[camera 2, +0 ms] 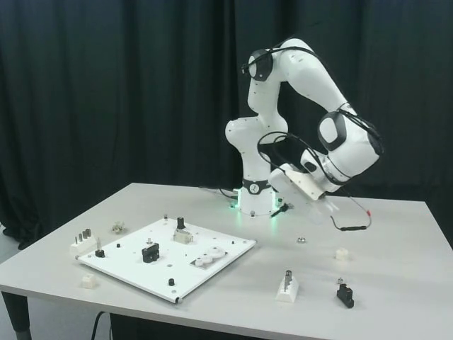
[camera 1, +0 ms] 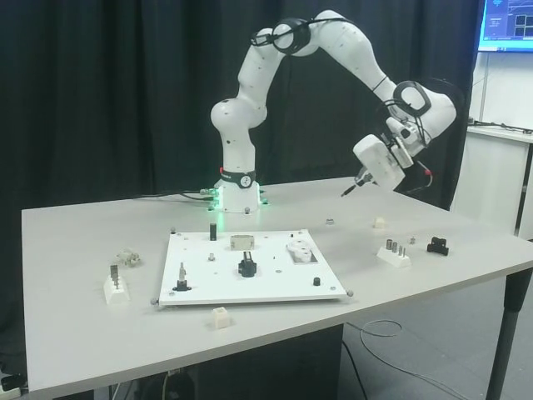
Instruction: Insert USB.
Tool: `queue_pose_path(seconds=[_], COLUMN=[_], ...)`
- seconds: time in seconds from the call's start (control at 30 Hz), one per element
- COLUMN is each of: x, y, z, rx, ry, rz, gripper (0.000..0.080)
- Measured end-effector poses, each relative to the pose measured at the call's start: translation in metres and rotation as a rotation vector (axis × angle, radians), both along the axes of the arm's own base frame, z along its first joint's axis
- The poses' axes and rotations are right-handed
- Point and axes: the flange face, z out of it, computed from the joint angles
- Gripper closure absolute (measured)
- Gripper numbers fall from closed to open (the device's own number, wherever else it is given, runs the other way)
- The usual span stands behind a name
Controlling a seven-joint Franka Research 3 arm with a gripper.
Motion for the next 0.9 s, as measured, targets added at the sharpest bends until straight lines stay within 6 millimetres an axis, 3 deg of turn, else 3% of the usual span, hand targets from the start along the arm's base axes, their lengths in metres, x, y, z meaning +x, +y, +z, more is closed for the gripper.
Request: queue_pose_path(seconds=[0.47, 0.9], x=[0.000, 0.001], y=[-0.053, -0.067], z=[0.007, 0.012], rx=[0.059, 0.138], ry=[0.081, 0.195], rz=[0.133, 0.268], gripper=[0.0794, 0.0794])
